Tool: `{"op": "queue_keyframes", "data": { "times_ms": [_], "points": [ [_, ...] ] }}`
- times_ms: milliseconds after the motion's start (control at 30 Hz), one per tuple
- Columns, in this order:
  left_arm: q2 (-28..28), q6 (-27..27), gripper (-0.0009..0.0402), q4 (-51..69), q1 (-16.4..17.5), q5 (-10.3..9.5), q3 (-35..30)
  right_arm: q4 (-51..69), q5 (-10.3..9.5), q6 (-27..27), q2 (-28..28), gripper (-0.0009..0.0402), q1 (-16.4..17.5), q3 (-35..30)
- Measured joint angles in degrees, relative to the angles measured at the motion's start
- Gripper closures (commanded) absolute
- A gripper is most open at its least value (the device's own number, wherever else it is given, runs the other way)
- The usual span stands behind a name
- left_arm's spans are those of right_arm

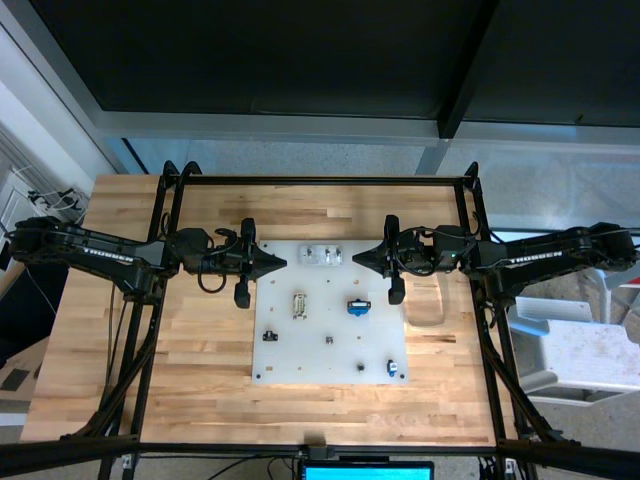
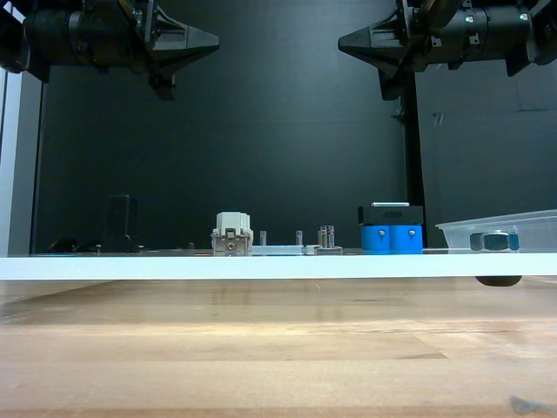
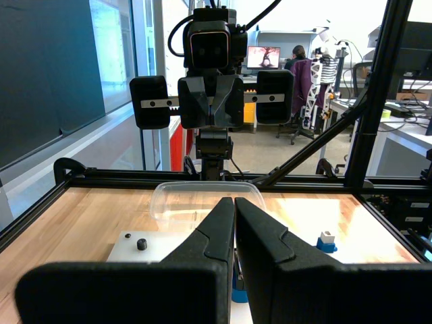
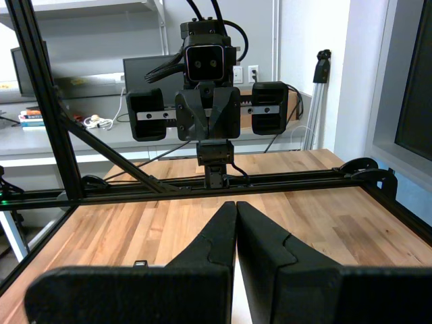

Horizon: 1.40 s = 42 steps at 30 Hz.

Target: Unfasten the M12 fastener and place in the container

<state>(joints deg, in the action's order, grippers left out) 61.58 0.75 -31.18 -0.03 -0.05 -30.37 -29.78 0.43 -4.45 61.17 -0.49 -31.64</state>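
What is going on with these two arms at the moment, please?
Nothing is being handled yet. The left gripper and right gripper both hang shut above the white board's far edge, tips facing each other. The silver nut stands at the board's near right edge, not in the clear tray that lies right of the board.

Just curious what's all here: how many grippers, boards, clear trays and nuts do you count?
Grippers: 2, left gripper and right gripper, both shut, raised above the board's far edge.
White board: 1
Clear tray: 1, right of the board.
Silver nut: 1
Total: 5
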Motion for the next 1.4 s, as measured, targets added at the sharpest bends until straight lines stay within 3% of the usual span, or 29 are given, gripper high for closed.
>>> {"op": "queue_keyframes", "data": {
  "times_ms": [433, 567, 700, 767, 900, 1067, 1400],
  "points": [
    [0.00, 0.02, 0.0393, 0.00, 0.02, -0.02, 0.00, -0.02, 0.00, -0.17, 0.00, 0.0393, 0.00, 0.00],
    [0.02, 0.00, 0.0393, -0.02, 0.02, -0.02, 0.02, 3.82, 0.02, -2.58, 0.00, 0.0393, 0.39, -1.84],
    [0.02, 0.00, 0.0393, 0.00, 0.02, -0.02, 0.00, 16.11, 3.65, -3.67, 0.26, 0.0393, 2.82, -6.67],
    [0.02, 0.00, 0.0393, -0.02, 0.02, -0.02, 0.02, 22.60, 5.75, -5.68, 0.79, 0.0394, 4.20, -9.42],
    [0.02, 0.00, 0.0393, -0.02, 0.02, -0.02, 0.00, 35.85, 6.51, -11.78, 2.86, 0.0394, 6.43, -15.08],
    [0.02, 0.02, 0.0393, -0.02, 0.02, -0.02, 0.00, 48.89, 8.98, -17.29, 6.97, 0.0394, 10.88, -21.86],
    [0.00, 0.02, 0.0393, -0.02, 0.02, -0.02, 0.00, 70.10, 9.14, -31.12, 17.22, 0.0393, 17.31, -35.80]
  ]
}}
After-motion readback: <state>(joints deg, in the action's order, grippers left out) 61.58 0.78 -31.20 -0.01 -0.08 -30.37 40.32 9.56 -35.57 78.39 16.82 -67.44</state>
